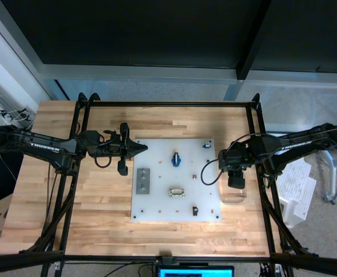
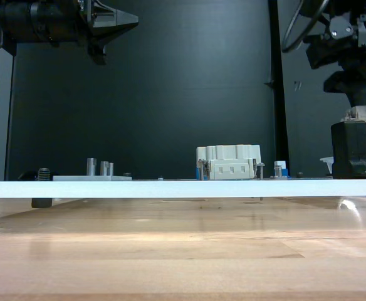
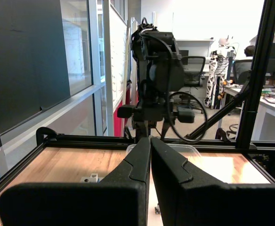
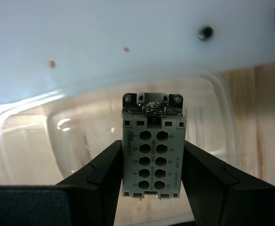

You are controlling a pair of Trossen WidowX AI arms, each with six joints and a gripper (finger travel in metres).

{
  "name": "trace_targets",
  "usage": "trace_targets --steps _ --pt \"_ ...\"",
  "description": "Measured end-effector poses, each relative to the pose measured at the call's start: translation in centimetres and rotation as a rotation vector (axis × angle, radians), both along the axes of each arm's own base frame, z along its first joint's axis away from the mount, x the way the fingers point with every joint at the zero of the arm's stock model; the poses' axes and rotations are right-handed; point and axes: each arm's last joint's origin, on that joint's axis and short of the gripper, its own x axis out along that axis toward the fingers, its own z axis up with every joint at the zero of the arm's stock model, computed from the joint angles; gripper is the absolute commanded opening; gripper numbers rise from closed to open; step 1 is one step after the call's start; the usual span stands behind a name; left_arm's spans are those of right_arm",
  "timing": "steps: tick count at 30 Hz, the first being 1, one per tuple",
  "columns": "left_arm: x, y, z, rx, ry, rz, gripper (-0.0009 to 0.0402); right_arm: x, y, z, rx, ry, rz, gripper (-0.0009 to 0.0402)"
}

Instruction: Pick the HAN10E connector and install on the hub

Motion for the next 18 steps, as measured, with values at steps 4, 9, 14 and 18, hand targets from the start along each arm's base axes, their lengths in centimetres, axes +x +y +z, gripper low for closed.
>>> trace_targets --steps 4,9,14,18 --pt "0.0 0.0 0.0 0.0 0.0 0.0 0.0 1.8 0.9 0.5 0.0 0.0 0.03 0.0035" --pt "0.0 0.0 0.0 0.0 0.0 0.0 0.0 4.5 2.1 0.7 -0.007 -0.007 0.051 0.0035" --pt "0.0 0.0 0.0 0.0 0.0 0.0 0.0 7.0 3.2 0.9 -0.008 0.0 0.071 0.0035" --pt "0.0 0.0 0.0 0.0 0.0 0.0 0.0 9.0 4.1 0.9 -0.009 0.004 0.082 0.0035"
